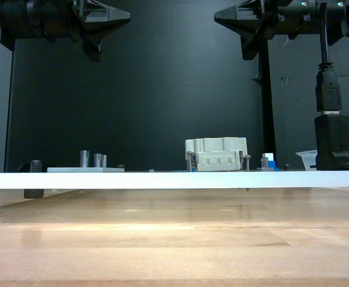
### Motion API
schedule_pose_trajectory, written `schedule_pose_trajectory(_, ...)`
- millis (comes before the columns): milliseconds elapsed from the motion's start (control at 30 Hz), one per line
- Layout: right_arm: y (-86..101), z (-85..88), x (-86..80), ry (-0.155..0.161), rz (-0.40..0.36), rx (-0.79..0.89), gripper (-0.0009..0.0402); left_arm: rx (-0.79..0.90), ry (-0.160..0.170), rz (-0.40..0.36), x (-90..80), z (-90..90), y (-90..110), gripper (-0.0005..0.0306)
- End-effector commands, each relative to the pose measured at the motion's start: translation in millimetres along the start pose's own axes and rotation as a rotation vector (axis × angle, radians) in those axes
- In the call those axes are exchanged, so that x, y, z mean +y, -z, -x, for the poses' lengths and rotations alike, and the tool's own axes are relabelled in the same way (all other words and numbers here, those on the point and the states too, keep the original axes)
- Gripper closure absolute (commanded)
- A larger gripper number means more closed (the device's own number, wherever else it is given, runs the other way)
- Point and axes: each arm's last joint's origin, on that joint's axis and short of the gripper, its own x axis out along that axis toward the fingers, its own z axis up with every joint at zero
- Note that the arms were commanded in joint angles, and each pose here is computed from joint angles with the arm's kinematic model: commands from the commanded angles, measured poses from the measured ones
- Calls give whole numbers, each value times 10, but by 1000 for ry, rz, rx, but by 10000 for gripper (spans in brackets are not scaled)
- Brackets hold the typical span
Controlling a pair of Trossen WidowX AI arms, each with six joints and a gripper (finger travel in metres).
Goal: Pick the USB connector and install on taskboard
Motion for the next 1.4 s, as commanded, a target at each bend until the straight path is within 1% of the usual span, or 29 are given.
schedule_pose_trajectory(33, 1, -2, 3, -5, -4, 2, 393, 0, 0, 0, 0, -1, 0, 300)
schedule_pose_trajectory(700, 15, -2, 7, -4, -5, 16, 393, 0, 0, 0, 0, -1, 0, 300)
schedule_pose_trajectory(833, 17, -2, 7, -4, -18, 17, 393, 0, 0, 0, 0, -1, 0, 300)
schedule_pose_trajectory(1400, 17, -2, 7, -3, -13, 18, 393, 0, 0, 0, 0, -1, 0, 300)
